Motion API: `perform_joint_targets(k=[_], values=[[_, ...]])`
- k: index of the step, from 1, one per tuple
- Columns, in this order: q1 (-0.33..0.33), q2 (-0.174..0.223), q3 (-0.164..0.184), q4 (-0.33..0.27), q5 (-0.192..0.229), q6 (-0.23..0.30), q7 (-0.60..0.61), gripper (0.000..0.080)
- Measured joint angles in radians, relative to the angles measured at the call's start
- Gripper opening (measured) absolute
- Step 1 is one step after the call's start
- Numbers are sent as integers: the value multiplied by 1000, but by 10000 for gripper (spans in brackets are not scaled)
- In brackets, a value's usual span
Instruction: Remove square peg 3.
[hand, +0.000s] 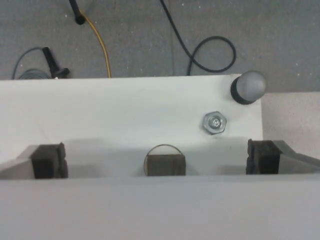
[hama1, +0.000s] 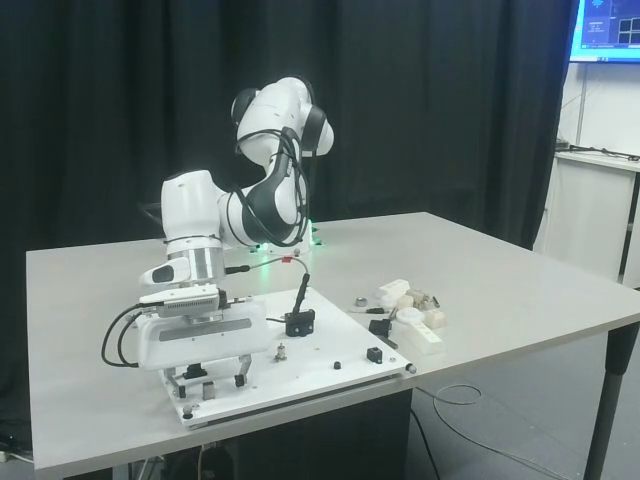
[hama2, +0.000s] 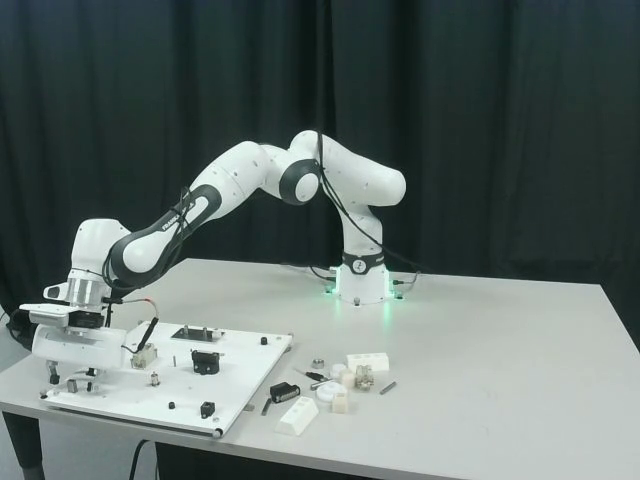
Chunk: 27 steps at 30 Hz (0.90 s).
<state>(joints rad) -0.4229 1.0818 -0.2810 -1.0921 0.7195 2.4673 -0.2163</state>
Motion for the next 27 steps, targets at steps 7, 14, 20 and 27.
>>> perform_joint_targets(k=[7, 14, 20, 27], values=[[0, 1, 0, 2, 0, 0, -1, 793], [-1, 2, 0, 3, 0, 0, -1, 446], [-1, 3, 0, 3, 0, 0, -2, 284], [-4, 6, -1, 8, -1, -1, -2, 284]])
